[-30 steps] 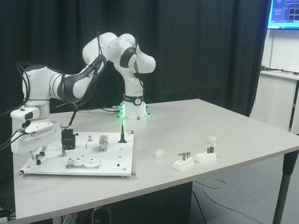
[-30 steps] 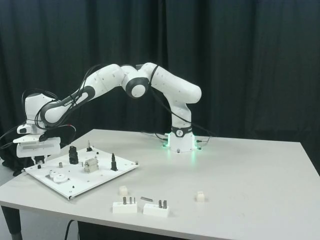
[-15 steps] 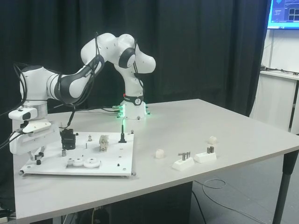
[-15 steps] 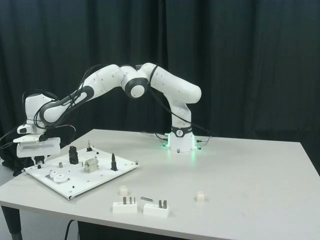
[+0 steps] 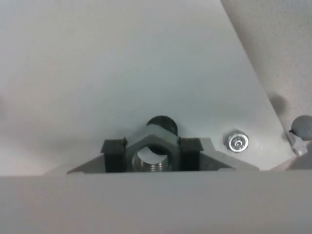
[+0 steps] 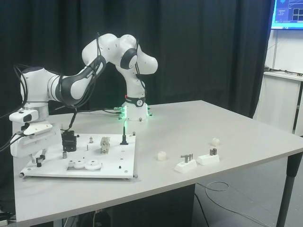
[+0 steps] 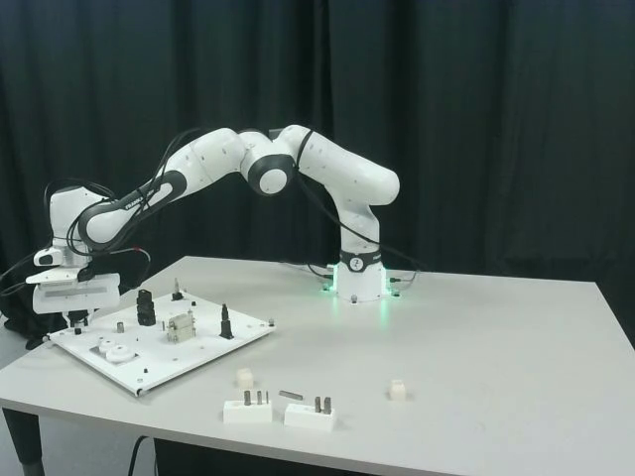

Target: Insert bolt 4.

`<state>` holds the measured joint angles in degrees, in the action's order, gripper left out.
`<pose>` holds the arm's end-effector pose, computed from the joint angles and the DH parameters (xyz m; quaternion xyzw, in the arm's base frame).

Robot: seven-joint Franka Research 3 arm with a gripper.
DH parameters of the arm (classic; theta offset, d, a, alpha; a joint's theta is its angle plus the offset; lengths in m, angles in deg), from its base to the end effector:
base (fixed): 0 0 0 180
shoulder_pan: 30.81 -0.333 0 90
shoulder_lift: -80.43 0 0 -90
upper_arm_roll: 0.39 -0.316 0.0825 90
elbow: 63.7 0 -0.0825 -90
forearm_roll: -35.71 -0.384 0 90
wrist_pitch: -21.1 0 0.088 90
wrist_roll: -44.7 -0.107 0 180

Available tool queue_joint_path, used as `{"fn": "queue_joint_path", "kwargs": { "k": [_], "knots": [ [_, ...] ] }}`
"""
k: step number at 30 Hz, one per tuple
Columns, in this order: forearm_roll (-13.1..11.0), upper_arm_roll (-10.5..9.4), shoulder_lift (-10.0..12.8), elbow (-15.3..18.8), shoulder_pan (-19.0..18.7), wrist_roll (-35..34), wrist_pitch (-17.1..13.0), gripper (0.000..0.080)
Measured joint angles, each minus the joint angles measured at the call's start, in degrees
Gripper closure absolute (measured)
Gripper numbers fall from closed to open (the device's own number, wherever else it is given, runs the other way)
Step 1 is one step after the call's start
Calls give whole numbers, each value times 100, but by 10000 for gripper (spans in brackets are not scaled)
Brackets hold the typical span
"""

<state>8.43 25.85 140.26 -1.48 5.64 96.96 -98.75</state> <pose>0.4780 -0.6131 0.2186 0.9949 -0.0967 0.0264 0.0140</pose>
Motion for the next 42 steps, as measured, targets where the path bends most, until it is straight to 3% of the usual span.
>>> {"fn": "queue_joint_path", "kwargs": {
  "k": [42],
  "knots": [
    [-7, -6, 138, -198, 31, 0, 11, 577]
  ]
}}
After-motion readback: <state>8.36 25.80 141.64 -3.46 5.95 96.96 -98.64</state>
